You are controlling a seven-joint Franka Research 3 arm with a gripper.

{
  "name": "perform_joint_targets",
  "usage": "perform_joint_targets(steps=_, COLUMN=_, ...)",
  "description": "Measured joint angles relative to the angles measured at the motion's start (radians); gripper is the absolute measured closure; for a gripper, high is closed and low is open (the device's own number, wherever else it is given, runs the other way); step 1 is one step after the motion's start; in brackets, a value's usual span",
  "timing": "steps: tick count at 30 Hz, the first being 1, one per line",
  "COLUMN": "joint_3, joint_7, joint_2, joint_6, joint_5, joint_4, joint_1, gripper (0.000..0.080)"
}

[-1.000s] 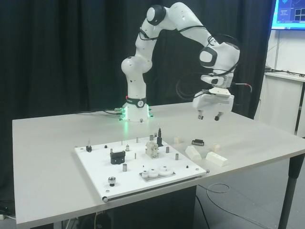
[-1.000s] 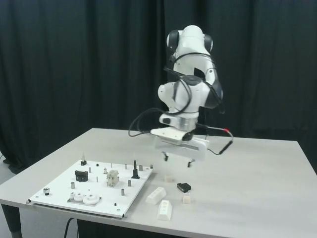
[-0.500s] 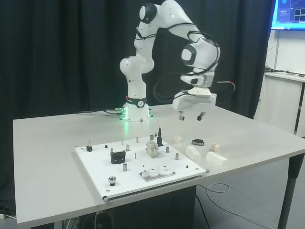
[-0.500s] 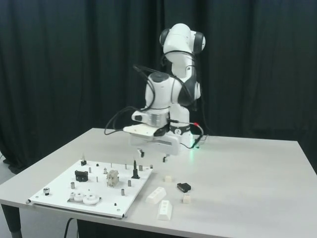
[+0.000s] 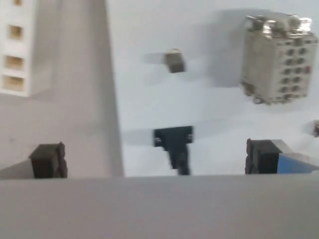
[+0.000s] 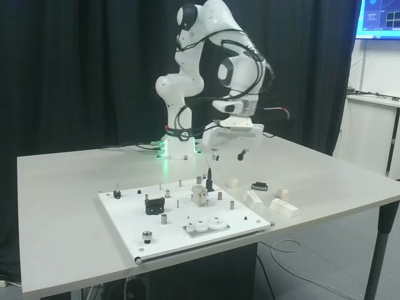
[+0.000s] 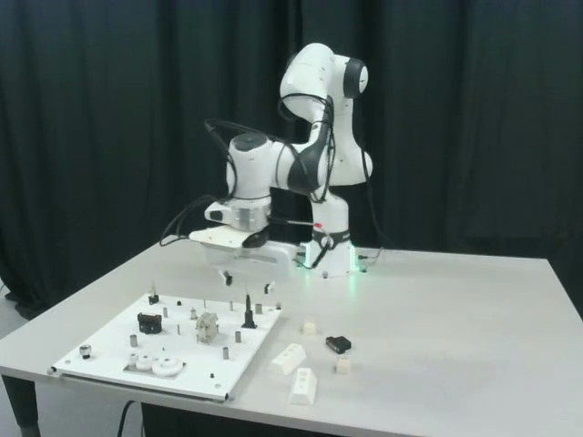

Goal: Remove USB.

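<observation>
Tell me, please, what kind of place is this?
Probably a robotics lab: a white robot arm bolted on a grey table, a white board of small test parts, black curtains behind.

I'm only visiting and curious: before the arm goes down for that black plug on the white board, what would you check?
1. Gripper open: ok.
2. Gripper empty: ok.
3. Black plug lying between the two fingertips in the wrist view: ok.
4. Plug standing upright on the white board: ok.
5. Gripper above the plug, not touching it: ok.
6. How firmly the plug sits in its socket: cannot tell.
</observation>
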Motion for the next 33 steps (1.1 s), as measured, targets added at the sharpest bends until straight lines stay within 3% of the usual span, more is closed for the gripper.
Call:
perform_joint_targets(steps=8, joint_3=0.0, joint_7=-0.076, joint_2=0.0, joint_6=0.011, joint_5=0.011, joint_4=-0.018, joint_1=-0.058, gripper=0.0003)
perform_joint_targets(steps=20, joint_3=0.0, joint_7=-0.187, joint_2=0.0, joint_6=0.026, joint_5=0.105, joint_4=-0.067, joint_1=-0.099, gripper=0.0003)
perform_joint_targets(steps=33, joint_3=0.001, joint_7=-0.222, joint_2=0.0, joint_6=0.093, joint_5=0.123, joint_4=-0.133, joint_1=-0.099, gripper=0.0003)
